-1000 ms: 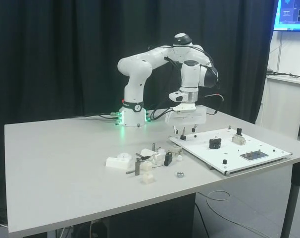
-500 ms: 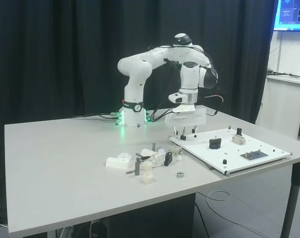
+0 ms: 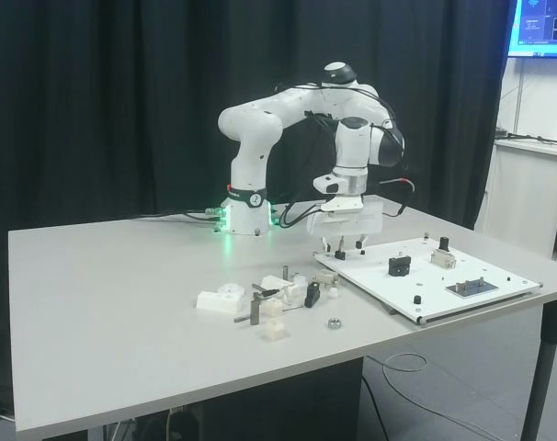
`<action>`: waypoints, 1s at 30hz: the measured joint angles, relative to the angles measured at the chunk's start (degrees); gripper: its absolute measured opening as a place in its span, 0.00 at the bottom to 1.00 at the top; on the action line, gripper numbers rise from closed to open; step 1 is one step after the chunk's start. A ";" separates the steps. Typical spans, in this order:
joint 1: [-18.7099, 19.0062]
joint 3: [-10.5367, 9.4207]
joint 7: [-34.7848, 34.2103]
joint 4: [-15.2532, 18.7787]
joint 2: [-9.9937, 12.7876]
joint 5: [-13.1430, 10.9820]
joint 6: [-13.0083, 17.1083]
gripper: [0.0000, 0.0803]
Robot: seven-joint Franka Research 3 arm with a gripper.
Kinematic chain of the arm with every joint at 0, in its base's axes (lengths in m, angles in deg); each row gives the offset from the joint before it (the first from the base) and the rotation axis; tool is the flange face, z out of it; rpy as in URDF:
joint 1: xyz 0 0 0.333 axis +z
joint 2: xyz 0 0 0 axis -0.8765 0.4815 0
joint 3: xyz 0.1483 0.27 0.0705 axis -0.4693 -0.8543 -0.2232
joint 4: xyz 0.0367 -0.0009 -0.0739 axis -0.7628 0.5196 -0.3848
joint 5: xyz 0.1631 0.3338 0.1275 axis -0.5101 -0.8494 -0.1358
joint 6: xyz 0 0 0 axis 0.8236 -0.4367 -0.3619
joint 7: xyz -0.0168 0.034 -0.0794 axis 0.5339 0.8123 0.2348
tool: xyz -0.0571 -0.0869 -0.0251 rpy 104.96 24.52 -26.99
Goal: Remove Ethernet.
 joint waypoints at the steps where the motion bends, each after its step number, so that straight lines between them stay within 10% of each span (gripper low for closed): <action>1: 0.01 -0.04 0.00 0.00 0.00 0.00 0.05 1.00; 12: 0.01 -0.36 0.00 0.16 0.00 0.00 0.21 1.00; 13: 0.01 -0.38 0.00 0.18 0.00 -0.01 0.23 0.62; 17: 0.01 -0.49 0.00 0.23 0.00 -0.07 0.35 0.62; 18: 0.01 -0.52 0.00 0.24 0.00 -0.09 0.39 0.39; 23: 0.00 -0.64 -0.01 0.34 0.00 -0.17 0.58 0.39; 24: 0.00 -0.64 0.00 0.39 0.00 -0.17 0.61 0.15; 30: 0.00 -0.64 0.00 0.43 -0.01 -0.18 0.65 0.15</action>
